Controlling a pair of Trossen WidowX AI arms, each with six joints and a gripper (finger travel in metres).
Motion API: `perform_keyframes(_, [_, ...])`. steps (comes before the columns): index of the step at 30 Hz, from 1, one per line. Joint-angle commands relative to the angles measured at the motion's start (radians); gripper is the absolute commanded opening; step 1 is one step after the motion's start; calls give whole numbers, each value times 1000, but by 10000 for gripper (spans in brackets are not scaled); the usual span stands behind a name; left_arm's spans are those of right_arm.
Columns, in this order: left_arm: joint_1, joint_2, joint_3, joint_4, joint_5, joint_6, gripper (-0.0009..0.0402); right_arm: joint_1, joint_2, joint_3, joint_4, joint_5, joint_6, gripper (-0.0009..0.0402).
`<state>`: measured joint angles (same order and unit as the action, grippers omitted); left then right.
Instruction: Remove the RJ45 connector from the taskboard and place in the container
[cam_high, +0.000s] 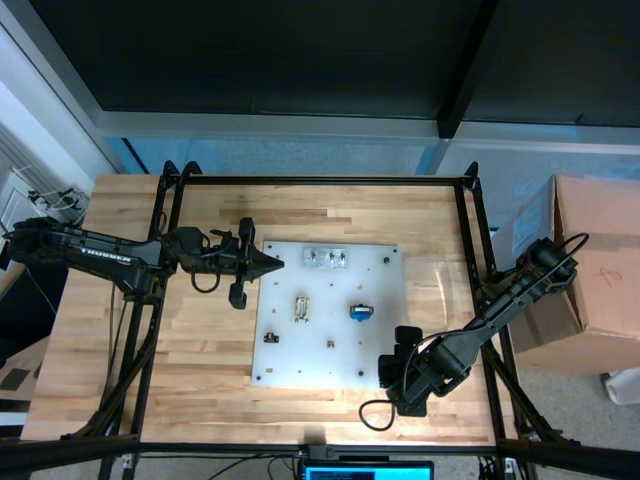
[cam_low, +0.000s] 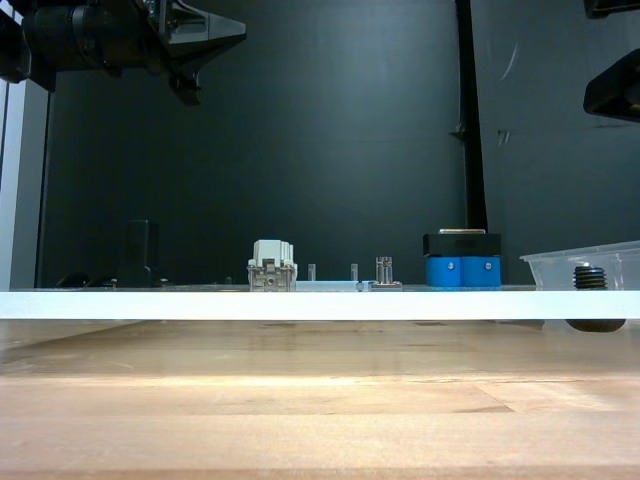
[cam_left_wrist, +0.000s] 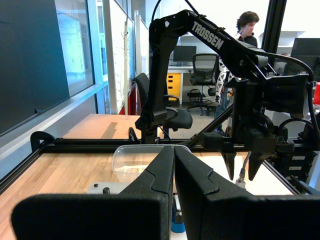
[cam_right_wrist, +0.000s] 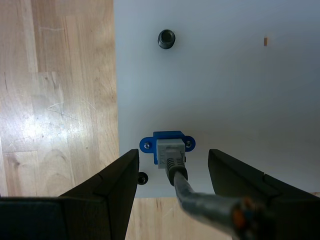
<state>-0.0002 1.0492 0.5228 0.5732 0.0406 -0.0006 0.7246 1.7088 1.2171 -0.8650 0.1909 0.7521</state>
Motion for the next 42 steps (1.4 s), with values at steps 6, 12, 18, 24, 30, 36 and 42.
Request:
perform_keyframes(6, [0, 0, 0, 0, 0, 0, 0, 0, -1, -1, 2, 0, -2, 135])
perform_keyframes(12, [0, 0, 0, 0, 0, 0, 0, 0, -2, -1, 2, 0, -2, 74])
perform_keyframes(18, [0, 0, 0, 0, 0, 0, 0, 0, -3, -1, 0, 0, -2, 18])
perform_keyframes(24, [0, 0, 0, 0, 0, 0, 0, 0, -3, -1, -2, 0, -7, 4])
perform_keyframes(30, [0, 0, 0, 0, 0, 0, 0, 0, -22, -1, -11, 0, -9, 1])
perform_keyframes(36, [0, 0, 0, 0, 0, 0, 0, -3, -42, 15, -40, 0, -26, 0])
perform_keyframes(42, [0, 0, 0, 0, 0, 0, 0, -18, -105, 17, -63, 4, -29, 0])
